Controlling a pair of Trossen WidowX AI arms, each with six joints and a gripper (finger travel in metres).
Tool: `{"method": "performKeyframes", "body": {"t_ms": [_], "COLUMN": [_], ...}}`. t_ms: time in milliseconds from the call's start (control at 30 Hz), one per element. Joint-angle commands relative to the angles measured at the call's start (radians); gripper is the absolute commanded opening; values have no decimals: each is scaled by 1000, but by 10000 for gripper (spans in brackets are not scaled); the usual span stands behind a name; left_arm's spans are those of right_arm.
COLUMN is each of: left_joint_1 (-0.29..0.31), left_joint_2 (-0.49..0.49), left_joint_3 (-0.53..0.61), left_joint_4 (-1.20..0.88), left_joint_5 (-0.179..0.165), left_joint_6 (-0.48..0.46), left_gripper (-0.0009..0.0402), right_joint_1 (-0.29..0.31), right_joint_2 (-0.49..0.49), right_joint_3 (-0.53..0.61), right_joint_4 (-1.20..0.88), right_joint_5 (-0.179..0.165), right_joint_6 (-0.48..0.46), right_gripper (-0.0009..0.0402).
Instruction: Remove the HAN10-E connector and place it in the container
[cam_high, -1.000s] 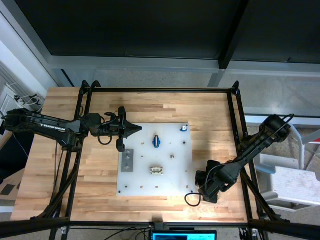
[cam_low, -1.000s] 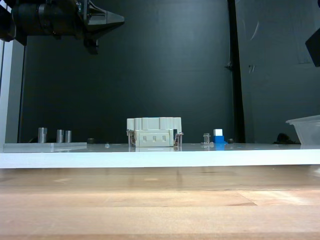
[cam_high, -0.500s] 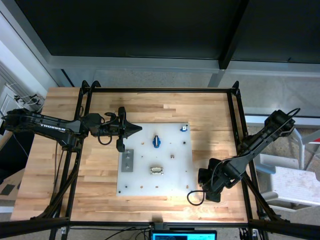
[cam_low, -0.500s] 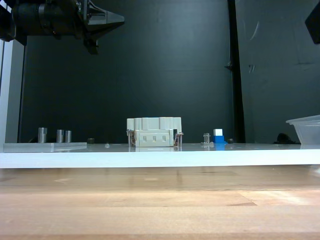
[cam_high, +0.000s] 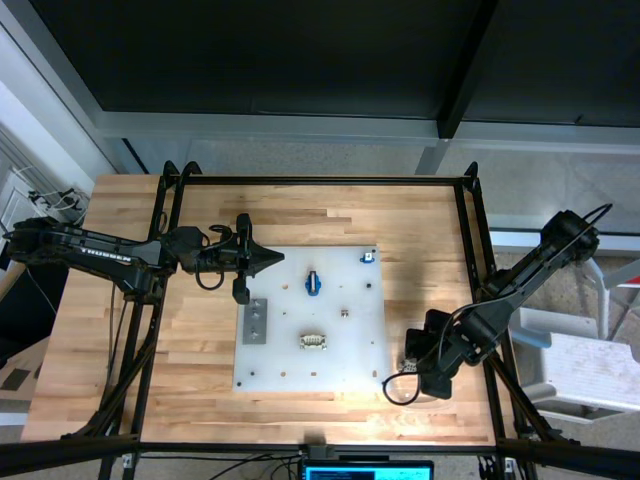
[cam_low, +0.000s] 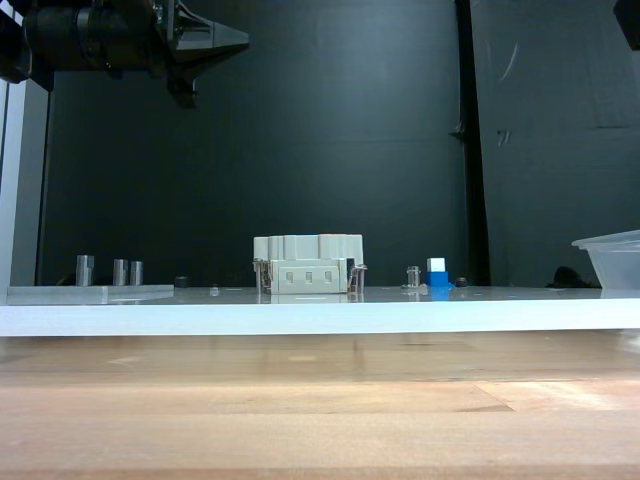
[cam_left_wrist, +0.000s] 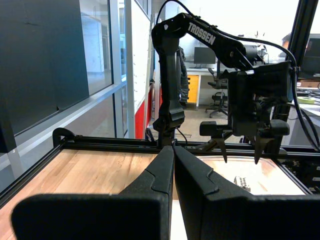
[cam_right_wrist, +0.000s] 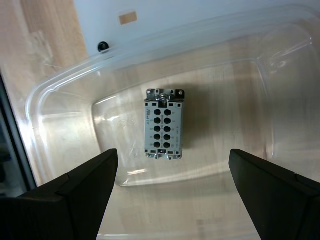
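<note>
- left gripper (cam_high: 272, 258) is up high over the far-left corner of the flat white board (cam_high: 345, 300), fingers pressed together on nothing
- on the board: grey metal block with round holes (cam_high: 256, 322), blue clip (cam_high: 313, 282), beige housing (cam_high: 314, 342)
- right gripper (cam_left_wrist: 240, 154) hangs over the clear plastic tub container (cam_right_wrist: 62, 107) beside the board's right edge, jaws spread wide
- the small pale grey-beige HAN10-E connector (cam_right_wrist: 163, 124) lies flat inside the tub, touching neither finger

Between the fingers of my black right pincer (cam_right_wrist: 172, 156): a pale grey-beige rectangular connector block (cam_right_wrist: 163, 131), two rows of dark holes, silver-ended, in a clear plastic tub (cam_right_wrist: 60, 82) on the blond wooden tabletop (cam_right_wrist: 45, 35). Opposite, across the flat white board (cam_right_wrist: 175, 15), is my black left pincer (cam_left_wrist: 173, 150).
</note>
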Motion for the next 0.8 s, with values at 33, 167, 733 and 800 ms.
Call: {"method": "performKeyframes", "body": {"t_ms": [33,167,733,800], "left_joint_1": [0,0,0,0], "left_joint_2": [0,0,0,0], "left_joint_3": [0,0,0,0], "left_joint_4": [0,0,0,0], "left_joint_5": [0,0,0,0], "left_joint_6": [0,0,0,0], "left_gripper": [0,0,0,0], "right_joint_1": [2,2,2,1], "right_joint_2": [-11,-12,-12,-12], "right_joint_3": [0,0,0,0], "right_joint_4": [-13,-21,-20,-20], "right_joint_5": [-4,-4,-3,-3], "right_joint_6": [0,0,0,0], "right_gripper": [314,314,314,314]}}
